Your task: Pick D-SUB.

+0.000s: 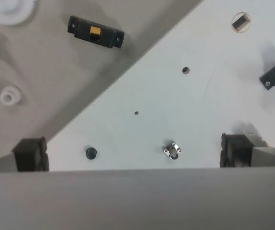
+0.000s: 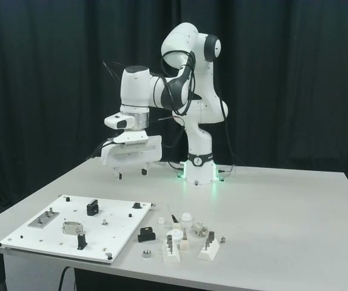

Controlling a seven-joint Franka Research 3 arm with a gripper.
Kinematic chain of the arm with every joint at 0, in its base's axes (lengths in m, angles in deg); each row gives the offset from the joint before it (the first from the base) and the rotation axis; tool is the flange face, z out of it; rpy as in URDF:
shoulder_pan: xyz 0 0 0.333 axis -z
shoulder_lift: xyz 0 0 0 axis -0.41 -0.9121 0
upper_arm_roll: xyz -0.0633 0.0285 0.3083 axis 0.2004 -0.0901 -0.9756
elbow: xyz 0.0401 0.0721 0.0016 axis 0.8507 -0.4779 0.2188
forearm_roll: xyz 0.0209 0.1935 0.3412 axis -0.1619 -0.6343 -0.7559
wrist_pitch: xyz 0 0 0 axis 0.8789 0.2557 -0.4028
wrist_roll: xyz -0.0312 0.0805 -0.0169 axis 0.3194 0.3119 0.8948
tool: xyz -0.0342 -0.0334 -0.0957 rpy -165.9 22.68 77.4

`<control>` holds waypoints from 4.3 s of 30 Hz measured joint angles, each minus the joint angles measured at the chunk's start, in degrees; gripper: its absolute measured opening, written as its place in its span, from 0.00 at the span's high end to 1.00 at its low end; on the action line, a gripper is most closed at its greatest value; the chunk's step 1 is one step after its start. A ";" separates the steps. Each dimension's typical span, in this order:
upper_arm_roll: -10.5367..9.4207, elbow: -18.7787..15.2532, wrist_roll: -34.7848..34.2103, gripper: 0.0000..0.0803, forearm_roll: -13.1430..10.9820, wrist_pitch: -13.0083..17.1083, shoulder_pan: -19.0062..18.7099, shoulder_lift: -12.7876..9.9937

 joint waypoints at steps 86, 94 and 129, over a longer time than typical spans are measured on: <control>-5.85 2.81 51.43 0.00 -3.31 4.88 4.04 -11.86; -5.85 2.82 57.30 0.00 -7.55 6.09 4.67 -13.79; -8.15 0.03 69.74 0.00 -12.35 10.95 5.05 -18.19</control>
